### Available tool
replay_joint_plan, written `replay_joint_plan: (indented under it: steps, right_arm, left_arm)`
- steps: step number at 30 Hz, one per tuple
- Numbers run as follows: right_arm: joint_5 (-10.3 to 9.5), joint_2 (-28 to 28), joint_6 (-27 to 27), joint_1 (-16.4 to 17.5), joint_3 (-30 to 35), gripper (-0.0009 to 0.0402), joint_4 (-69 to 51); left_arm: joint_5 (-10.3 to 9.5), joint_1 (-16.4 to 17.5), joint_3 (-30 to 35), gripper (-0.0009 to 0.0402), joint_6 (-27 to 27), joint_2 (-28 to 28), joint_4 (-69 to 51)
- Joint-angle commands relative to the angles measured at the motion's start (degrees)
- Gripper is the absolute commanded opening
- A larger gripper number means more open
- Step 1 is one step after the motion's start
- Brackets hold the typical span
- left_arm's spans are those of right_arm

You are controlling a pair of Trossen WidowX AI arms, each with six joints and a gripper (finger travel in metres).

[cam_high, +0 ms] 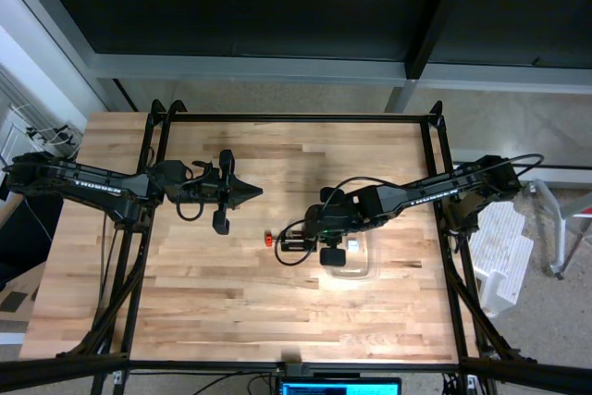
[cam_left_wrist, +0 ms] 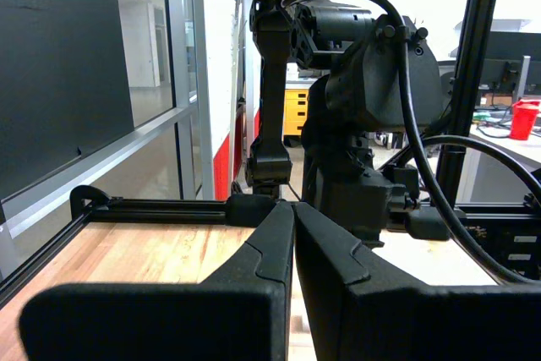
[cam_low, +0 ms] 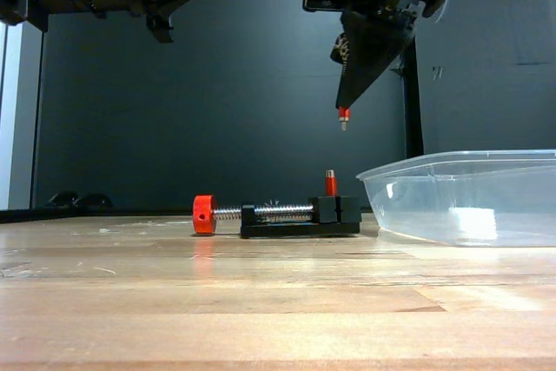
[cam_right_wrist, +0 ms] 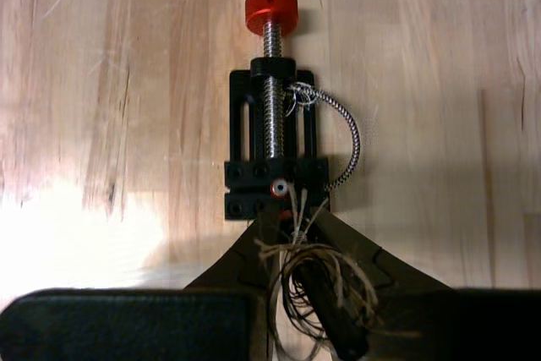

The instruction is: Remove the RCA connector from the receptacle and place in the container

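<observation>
The right hand [cam_low: 345, 103] hangs above the receptacle [cam_low: 300, 213]. Its tapered black fingers are pinched on the RCA connector [cam_low: 344, 115], whose reddish end and silvery pin poke out below, clear of the block. The receptacle is a black, blocky vise with a threaded steel screw [cam_right_wrist: 270, 95], a round red cap [cam_low: 203, 215] and a braided silvery loop [cam_right_wrist: 348, 145]. It lies on the pale wood-plank surface [cam_high: 185, 275], just beside the clear, round-cornered plastic container [cam_low: 408, 197]. The left hand [cam_high: 248, 192] sits high and well apart, fingers pressed together.

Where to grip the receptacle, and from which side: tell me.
The receptacle: black frame, from above, across its width; it lies flat, sides straight and parallel. Right gripper hangs above it holding the RCA connector; left gripper hovers shut at left.
</observation>
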Motion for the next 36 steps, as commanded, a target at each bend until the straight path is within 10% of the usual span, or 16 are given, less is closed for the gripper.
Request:
replay_joint_plan:
  steps: [1, 16, 36]
  right_arm:
    - [0.04, -1.9, 1.1, 0.2, -2.7, 0.0001, 0.0]
    - [-0.2, -13.2, 6.2, 1.2, -17.6, 0.0003, -0.5]
    - [-0.44, -13.8, 7.3, 1.7, -22.5, 0.0003, 0.0]
  left_arm:
    - [0.02, 0.0, 0.0, 0.0, 0.0, 0.0, 0.0]
    - [0.02, 0.0, 0.0, 0.0, 0.0, 0.0, 0.0]
    - [0.02, 0.0, 0.0, 0.0, 0.0, 0.0, 0.0]
